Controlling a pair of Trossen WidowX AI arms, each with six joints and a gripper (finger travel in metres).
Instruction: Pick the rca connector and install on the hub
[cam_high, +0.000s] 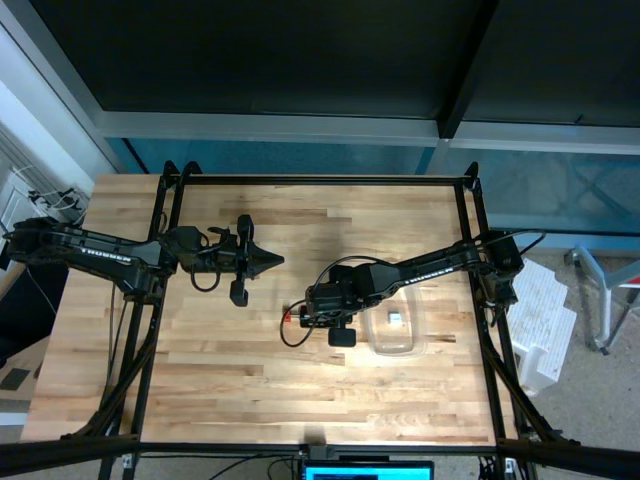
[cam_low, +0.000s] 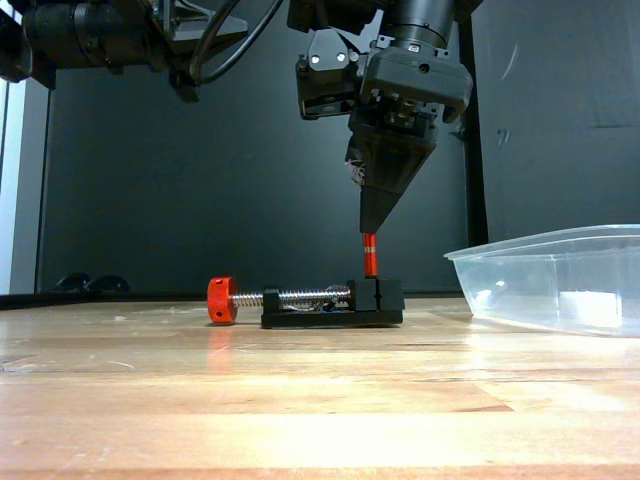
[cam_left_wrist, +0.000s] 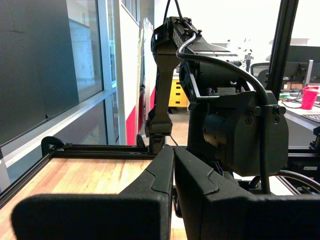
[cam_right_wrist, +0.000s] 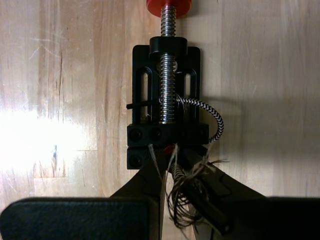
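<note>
One red rca connector (cam_low: 370, 255) stands upright in the low view. Its upper end is pinched between the tips of the right hand (cam_low: 371, 228), and its lower end reaches the top of the raised block at one end of the hub (cam_low: 335, 305).

The hub lies flat on the desk (cam_low: 300, 400). It is a black block with a silver spring (cam_low: 295, 296) running along it and a red knob (cam_low: 220, 300) at the end away from the connector. From the right wrist, a black-and-white braided cable (cam_right_wrist: 212, 117) curls beside the hub, and frayed strands hang by the fingers.

A clear plastic tray (cam_low: 560, 290) sits near the hub, not touching it. The left hand (cam_high: 272, 260) hovers well apart over the desk, its fingers pressed together.

White lettering on the left arm (cam_high: 100, 254) reads TROSSEN. The lettering on the right arm (cam_high: 430, 268) is too small to read.
</note>
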